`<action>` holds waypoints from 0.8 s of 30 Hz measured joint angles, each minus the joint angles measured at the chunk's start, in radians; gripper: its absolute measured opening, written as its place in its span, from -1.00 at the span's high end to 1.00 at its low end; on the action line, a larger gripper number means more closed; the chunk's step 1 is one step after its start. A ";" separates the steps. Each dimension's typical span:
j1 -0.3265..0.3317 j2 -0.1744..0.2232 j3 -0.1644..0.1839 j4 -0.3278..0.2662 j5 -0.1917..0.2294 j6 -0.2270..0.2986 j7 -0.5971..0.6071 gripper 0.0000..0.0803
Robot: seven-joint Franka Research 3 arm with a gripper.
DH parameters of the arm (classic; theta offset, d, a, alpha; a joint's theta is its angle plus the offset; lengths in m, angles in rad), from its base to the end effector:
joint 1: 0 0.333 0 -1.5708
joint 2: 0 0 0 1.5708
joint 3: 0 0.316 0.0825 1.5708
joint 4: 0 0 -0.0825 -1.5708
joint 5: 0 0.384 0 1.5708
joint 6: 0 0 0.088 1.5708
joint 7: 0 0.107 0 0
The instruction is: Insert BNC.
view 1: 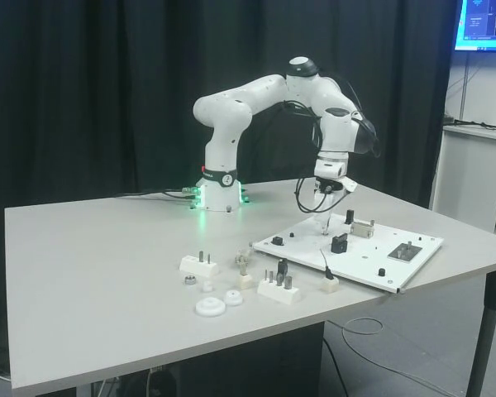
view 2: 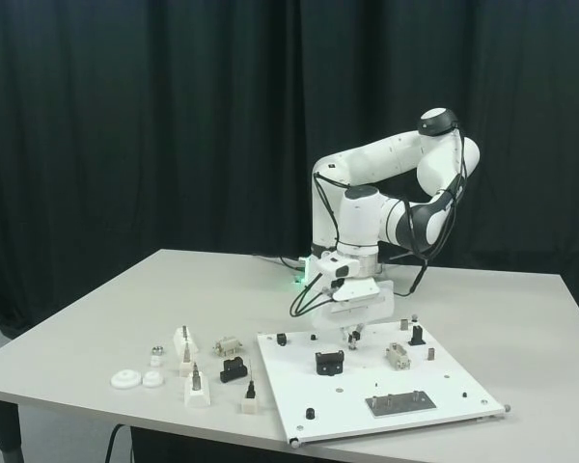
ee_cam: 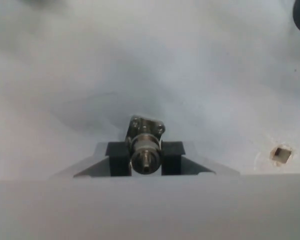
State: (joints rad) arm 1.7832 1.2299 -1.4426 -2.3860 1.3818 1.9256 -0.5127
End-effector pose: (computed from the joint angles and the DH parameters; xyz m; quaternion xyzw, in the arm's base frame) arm 0.4468 0.1376 0.2103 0.9997 -0.0149 0.0005 0.0215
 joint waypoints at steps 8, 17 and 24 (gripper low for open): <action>-0.005 0.000 0.000 0.006 -0.009 -0.005 -0.060 0.69; -0.010 0.000 0.000 0.012 -0.019 -0.010 -0.173 0.69; -0.013 0.000 0.001 0.015 -0.019 -0.013 -0.254 0.69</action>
